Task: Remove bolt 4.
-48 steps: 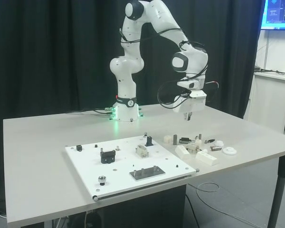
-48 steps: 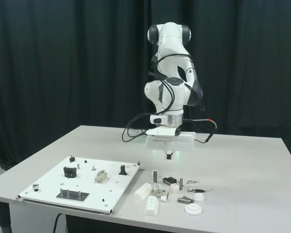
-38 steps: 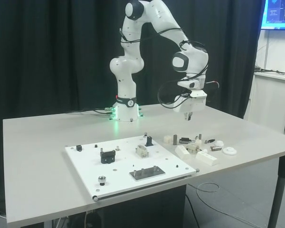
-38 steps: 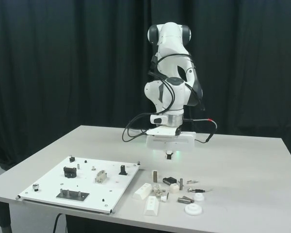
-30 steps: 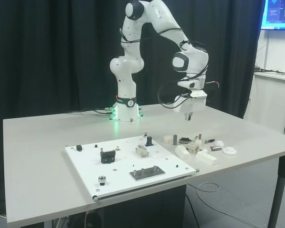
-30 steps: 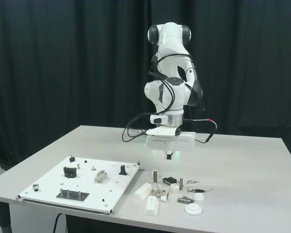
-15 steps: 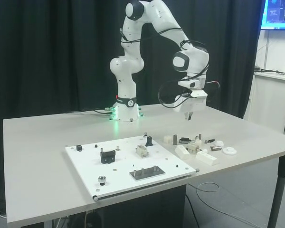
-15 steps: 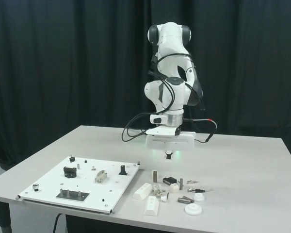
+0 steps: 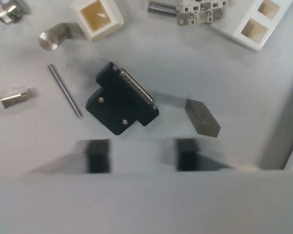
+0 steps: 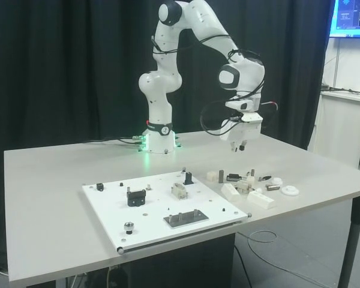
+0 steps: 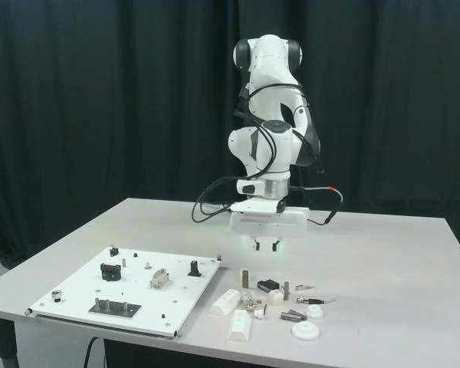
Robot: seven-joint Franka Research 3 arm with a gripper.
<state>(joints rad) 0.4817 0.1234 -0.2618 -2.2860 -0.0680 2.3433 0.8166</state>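
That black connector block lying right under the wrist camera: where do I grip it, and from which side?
Come straight down from above. The black connector block lies flat on the grey table, free of the thin pin and the small grey block. Close the open gripper across its two long flat sides, probably turning the wrist first, since the block lies skewed to the fingers.
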